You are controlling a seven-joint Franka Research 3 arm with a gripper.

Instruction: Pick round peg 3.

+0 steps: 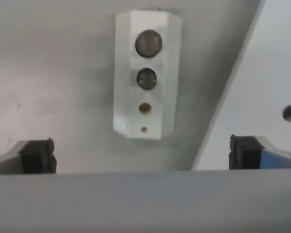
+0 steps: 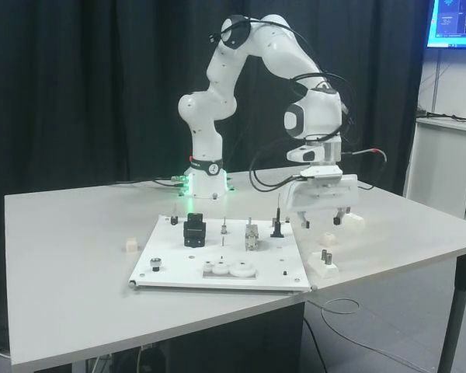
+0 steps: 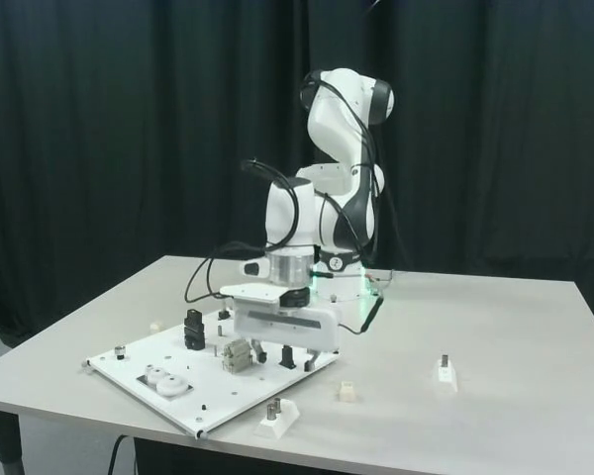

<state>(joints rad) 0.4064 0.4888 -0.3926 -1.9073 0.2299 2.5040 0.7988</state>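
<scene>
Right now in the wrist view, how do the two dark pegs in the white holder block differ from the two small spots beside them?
The two pegs are large, dark and round; the two spots are much smaller and paler. Whether the spots are holes or slim pegs cannot be told. All four sit in one row on the white holder block.

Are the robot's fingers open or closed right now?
Open. In the wrist view the two black fingers stand far apart, with the white peg holder on the grey table below, untouched.

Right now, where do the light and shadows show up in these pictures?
Wrist view: a soft shadow on the grey table beside the white peg holder. First room view: green light glows at the arm's base; a lit screen shines in the corner. Second room view: black curtain, dark behind the arm.
</scene>
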